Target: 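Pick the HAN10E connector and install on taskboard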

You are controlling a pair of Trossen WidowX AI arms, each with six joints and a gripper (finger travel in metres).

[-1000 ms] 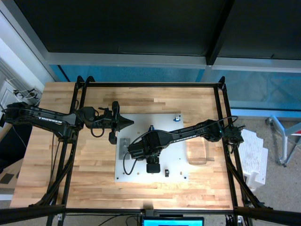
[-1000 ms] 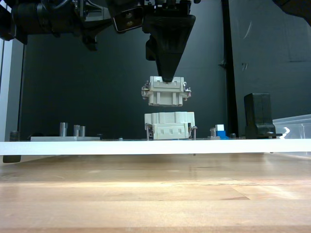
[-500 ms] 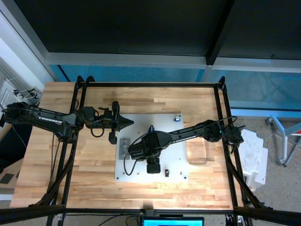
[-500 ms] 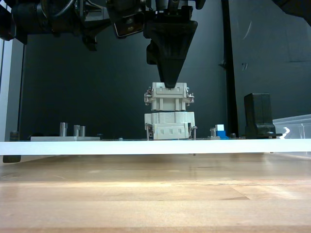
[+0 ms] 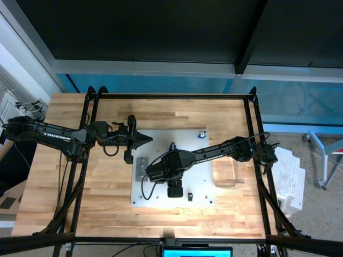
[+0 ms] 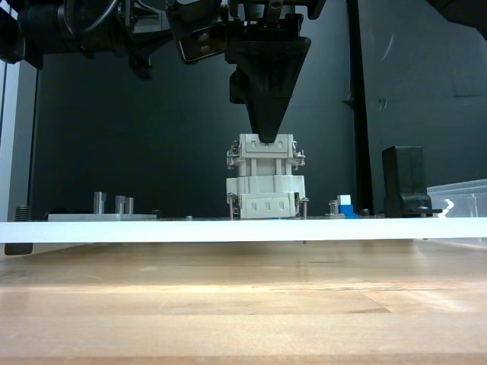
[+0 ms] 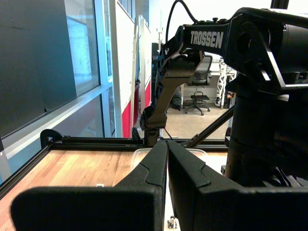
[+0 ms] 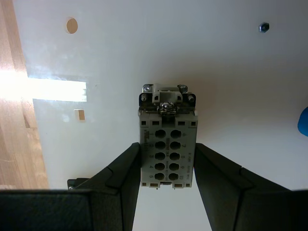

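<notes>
the right tool (image 6: 266, 138) hangs straight down over the middle of the taskboard (image 6: 137, 229), its two fingers clamped on the long sides of the han10e connector (image 6: 265, 157). in the low view the connector sits right on top of the beige socket (image 6: 265, 196), its bottom edge meeting the socket's top, and it looks level and lined up side to side. whether the contacts are fully home cannot be told from here. the right wrist view shows the connector's face, with its two rows of holes, centred between the fingers and the white plate behind it

the step in hand reads as the press-in. to do it well, push straight down along the socket's axis with no sideways drag, since the fit looks close and any tilt would likely jam one end before the other. hold the grip firm so the block does not slide up between the fingers under load, and watch that both ends sink evenly. small metal fittings stick out at both ends of the connector, so a twist could catch them on the socket. let go only once the block sits flush, then lift straight up

the left tool (image 7: 167, 147) is parked with its fingers together, held above the table (image 6: 228, 304) by the board's far left corner, well apart from the work
</notes>
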